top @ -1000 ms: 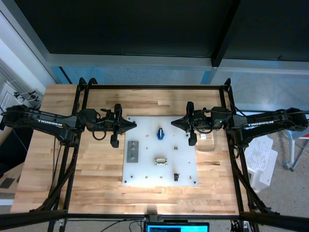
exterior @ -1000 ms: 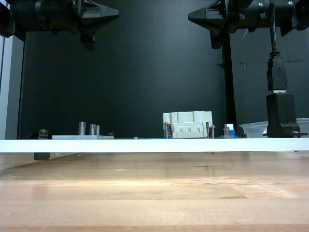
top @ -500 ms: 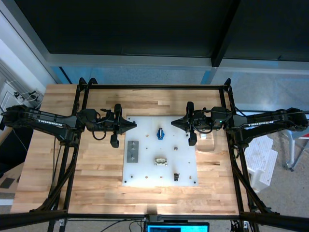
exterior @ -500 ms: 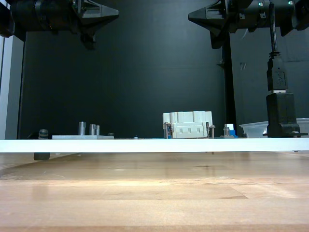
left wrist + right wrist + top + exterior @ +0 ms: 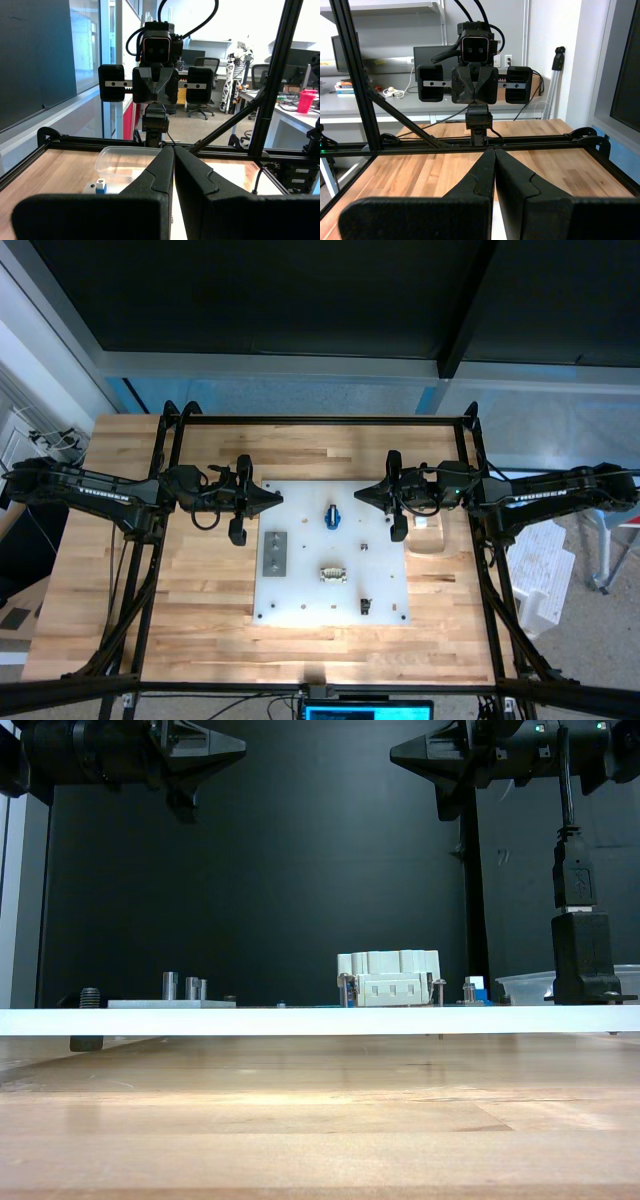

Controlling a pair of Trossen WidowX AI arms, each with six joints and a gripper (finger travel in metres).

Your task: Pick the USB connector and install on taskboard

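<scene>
High view showed nothing had moved in the last second: the left gripper (image 5: 277,498) and right gripper (image 5: 359,492) hung clenched and empty over the taskboard's (image 5: 300,612) far corners. One USB plug (image 5: 577,885) stood in the black part (image 5: 583,962) at the taskboard's near right, seemingly installed. One block (image 5: 274,553), one knob (image 5: 333,516), one socket (image 5: 334,573).

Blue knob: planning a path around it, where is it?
In the high view the blue knob sits on the taskboard's far half, between the left pincer and right pincer.
</scene>
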